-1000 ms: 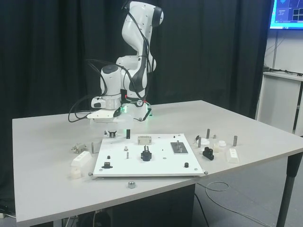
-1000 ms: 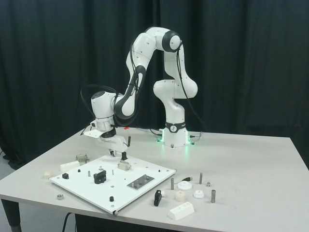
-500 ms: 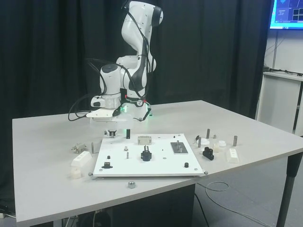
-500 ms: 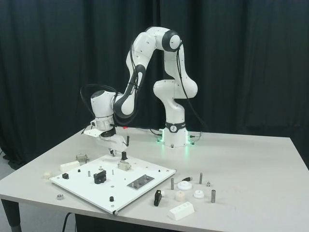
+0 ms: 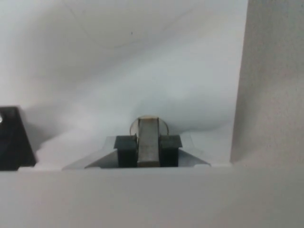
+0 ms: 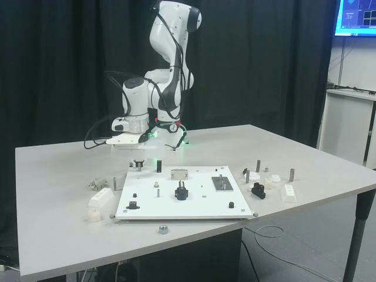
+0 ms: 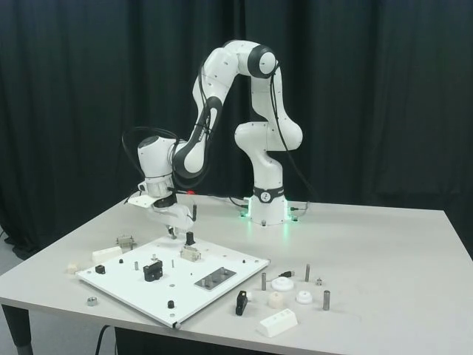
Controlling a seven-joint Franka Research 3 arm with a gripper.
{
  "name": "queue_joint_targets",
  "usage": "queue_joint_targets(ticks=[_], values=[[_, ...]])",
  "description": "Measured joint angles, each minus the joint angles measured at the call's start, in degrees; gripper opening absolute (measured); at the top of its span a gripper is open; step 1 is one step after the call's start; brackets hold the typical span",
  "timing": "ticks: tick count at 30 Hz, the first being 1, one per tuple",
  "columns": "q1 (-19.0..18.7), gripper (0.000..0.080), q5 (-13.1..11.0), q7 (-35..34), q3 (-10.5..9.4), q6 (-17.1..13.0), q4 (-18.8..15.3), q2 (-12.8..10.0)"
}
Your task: Remove square peg 4.
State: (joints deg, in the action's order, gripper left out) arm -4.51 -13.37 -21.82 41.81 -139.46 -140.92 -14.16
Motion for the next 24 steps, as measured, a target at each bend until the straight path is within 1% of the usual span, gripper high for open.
queue_joint_targets(ticks=[8, 12, 17, 24], values=[[0.00, 0.0097, 1.00, 0.00, 0.39, 1.04, 0.11, 1.21], [0.00, 0.0097, 2.05, -0.01, 0.74, 2.31, 0.43, 2.30], [0.00, 0.0097, 4.08, -1.25, 1.15, 3.77, 0.88, 4.11], [0.00, 0.0097, 7.76, -4.03, 1.34, 6.22, 1.53, 6.68]])
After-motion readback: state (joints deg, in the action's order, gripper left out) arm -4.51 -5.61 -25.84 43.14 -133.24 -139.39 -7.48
